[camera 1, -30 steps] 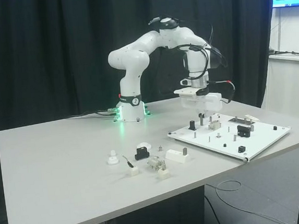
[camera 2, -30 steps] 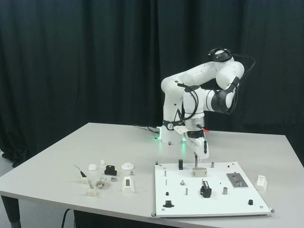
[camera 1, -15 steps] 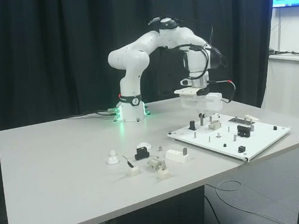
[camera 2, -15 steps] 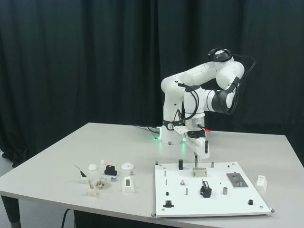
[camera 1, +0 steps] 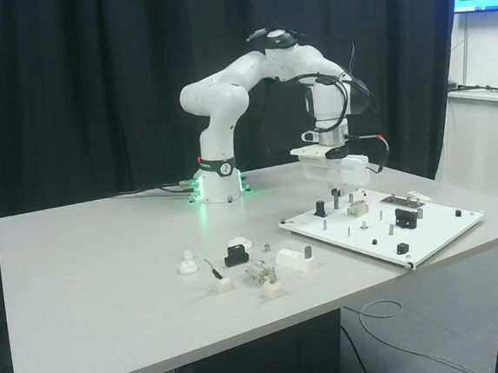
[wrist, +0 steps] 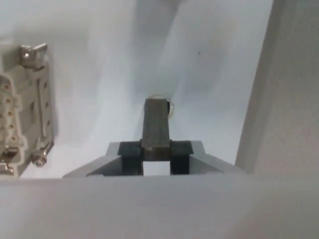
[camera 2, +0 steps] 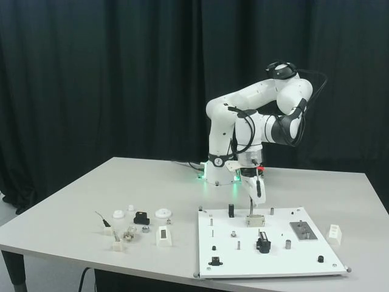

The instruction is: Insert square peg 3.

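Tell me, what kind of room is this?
Probably a robotics lab or test room. A white robot arm is bolted to a grey table, working over a white board studded with small fittings, and black curtains screen off the background.

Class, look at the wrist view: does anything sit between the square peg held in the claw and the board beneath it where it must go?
Nothing visible does. The claw grips the square peg, whose far end points at a faint round mark on the white board. The multi-pin connector sits off to one side, clear of the peg.
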`<state>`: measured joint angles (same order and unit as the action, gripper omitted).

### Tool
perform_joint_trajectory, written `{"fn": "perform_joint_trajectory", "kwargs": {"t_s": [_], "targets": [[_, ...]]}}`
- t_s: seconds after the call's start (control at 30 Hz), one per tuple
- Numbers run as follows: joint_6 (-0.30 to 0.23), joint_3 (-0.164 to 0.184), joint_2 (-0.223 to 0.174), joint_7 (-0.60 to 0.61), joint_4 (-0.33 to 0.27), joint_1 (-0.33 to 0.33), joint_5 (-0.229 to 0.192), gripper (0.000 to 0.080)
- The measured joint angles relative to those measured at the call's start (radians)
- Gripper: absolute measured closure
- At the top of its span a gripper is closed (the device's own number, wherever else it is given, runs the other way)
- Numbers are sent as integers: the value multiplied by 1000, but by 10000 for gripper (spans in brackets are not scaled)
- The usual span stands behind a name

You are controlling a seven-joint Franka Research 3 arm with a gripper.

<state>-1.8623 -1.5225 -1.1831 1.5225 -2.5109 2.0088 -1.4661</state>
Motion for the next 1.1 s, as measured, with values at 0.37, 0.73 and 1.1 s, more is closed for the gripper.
{"fn": "perform_joint_trajectory", "kwargs": {"t_s": [0.37,0.73,1.1], "targets": [[-4,1,0,73,0,1,-3,692],[-6,1,0,140,-1,1,-8,691],[-12,2,0,204,-2,4,-9,691]]}}
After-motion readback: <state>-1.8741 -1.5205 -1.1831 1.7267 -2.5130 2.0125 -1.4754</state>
